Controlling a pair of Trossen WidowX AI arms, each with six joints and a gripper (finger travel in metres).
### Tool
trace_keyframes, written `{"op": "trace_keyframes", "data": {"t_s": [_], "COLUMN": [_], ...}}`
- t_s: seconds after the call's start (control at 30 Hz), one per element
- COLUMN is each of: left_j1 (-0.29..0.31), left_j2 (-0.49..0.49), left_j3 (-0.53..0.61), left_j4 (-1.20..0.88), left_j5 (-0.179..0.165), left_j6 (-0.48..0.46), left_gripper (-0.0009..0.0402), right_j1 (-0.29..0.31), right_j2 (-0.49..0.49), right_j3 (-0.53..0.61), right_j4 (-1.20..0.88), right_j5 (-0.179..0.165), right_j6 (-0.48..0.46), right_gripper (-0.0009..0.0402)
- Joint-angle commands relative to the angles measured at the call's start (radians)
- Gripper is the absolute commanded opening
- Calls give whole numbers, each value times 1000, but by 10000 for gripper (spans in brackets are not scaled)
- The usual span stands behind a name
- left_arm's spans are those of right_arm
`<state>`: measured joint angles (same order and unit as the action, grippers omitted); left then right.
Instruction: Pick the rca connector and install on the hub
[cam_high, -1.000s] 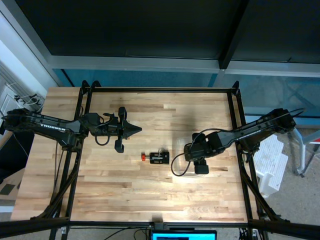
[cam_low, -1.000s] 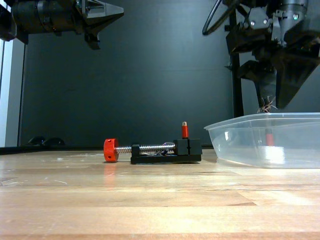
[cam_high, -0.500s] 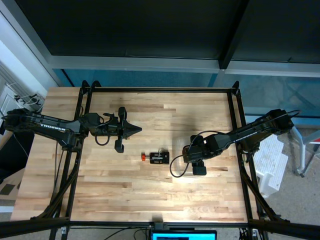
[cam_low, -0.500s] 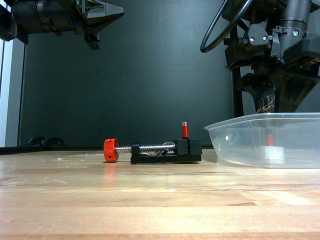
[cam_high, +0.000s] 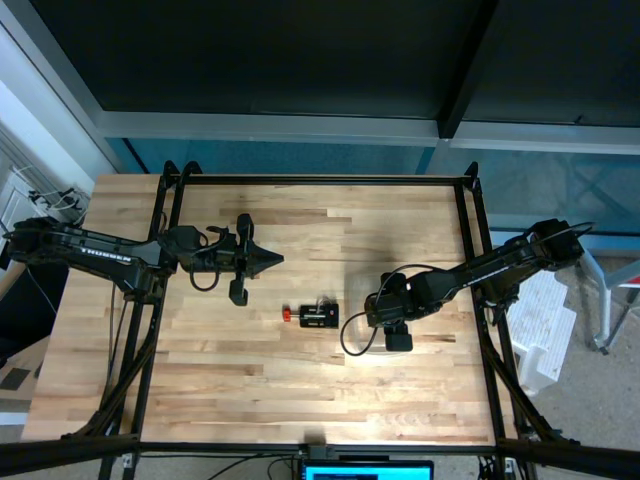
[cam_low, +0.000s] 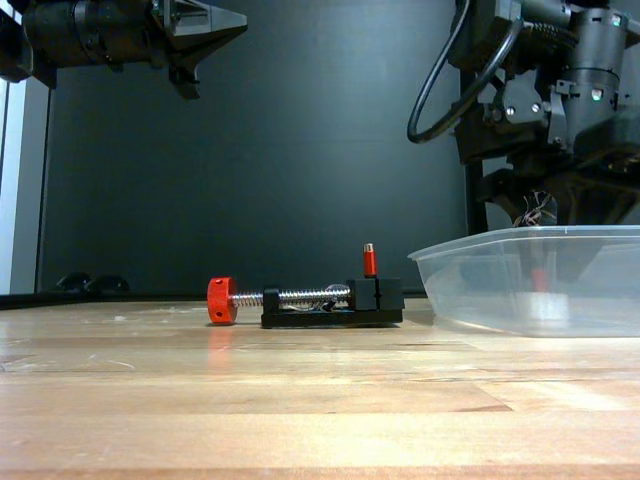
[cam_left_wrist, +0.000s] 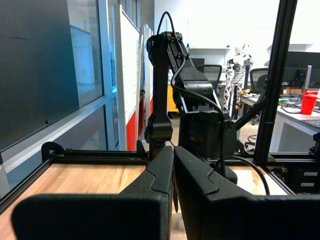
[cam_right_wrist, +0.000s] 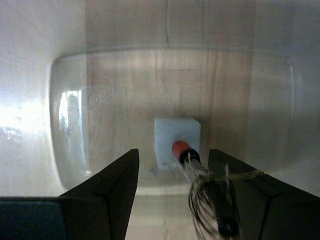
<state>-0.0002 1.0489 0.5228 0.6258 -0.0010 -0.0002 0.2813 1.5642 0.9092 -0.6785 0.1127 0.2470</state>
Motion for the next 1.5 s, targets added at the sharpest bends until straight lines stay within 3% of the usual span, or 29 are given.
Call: {"op": "trace_keyframes", "data": {"t_s": [0.03, 0.63, 1.5], "left_j1": [0, 0, 0], "left_j2": [0, 0, 0], "left_j3": [0, 0, 0], "left_j4": [0, 0, 0], "left_j5": [0, 0, 0], "left_j6": [0, 0, 0], "left_gripper": [0, 0, 0], "right_j1": [0, 0, -2], "right_j2": [0, 0, 0], "right_j3": [-6, -6, -6], "right_j4": [18, 24, 26], "right_j5": [0, 0, 1], "right_j6": [2, 2, 2], "right_gripper": [192, 189, 8]}}
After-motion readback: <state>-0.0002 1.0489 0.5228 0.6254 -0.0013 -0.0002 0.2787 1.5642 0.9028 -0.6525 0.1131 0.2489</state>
